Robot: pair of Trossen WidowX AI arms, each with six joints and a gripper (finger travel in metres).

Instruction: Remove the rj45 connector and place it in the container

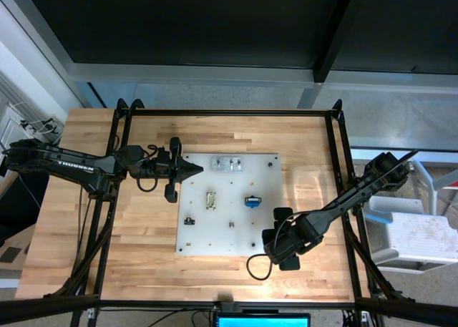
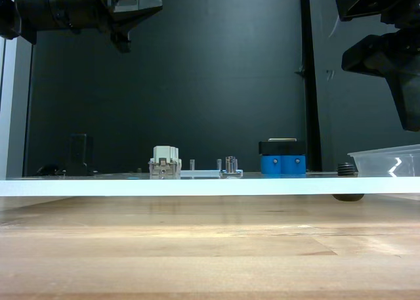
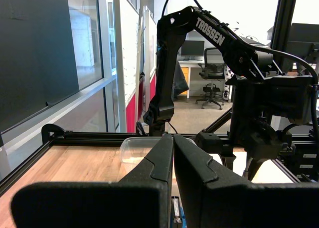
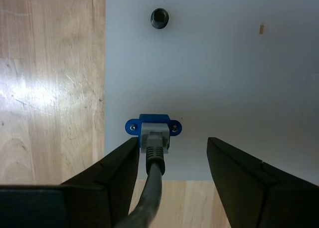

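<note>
The grey rj45 connector [image 4: 155, 137] sits plugged into a blue socket [image 4: 149, 124] on the white board [image 4: 224, 63], with a black cable running from it toward the camera. My right gripper [image 4: 172, 145] hangs open above it, the connector between its fingers and nearer one of them, touching neither. From above, the socket [image 1: 252, 202] lies right of the board's middle and the right gripper [image 1: 278, 237] is by the board's near right corner. The clear container [image 1: 311, 180] rests on the table right of the board. My left gripper [image 1: 195, 169] is shut, empty, raised over the board's left edge.
The board also carries a grey multi-pin connector [image 1: 210, 200], a clear block at the back [image 1: 227, 164], small fittings [image 1: 189, 220] and a black screw [image 4: 159, 18]. A black frame [image 1: 336, 148] rails the table. In the low view the container [image 2: 394, 162] stands right of the blue socket [image 2: 282, 163].
</note>
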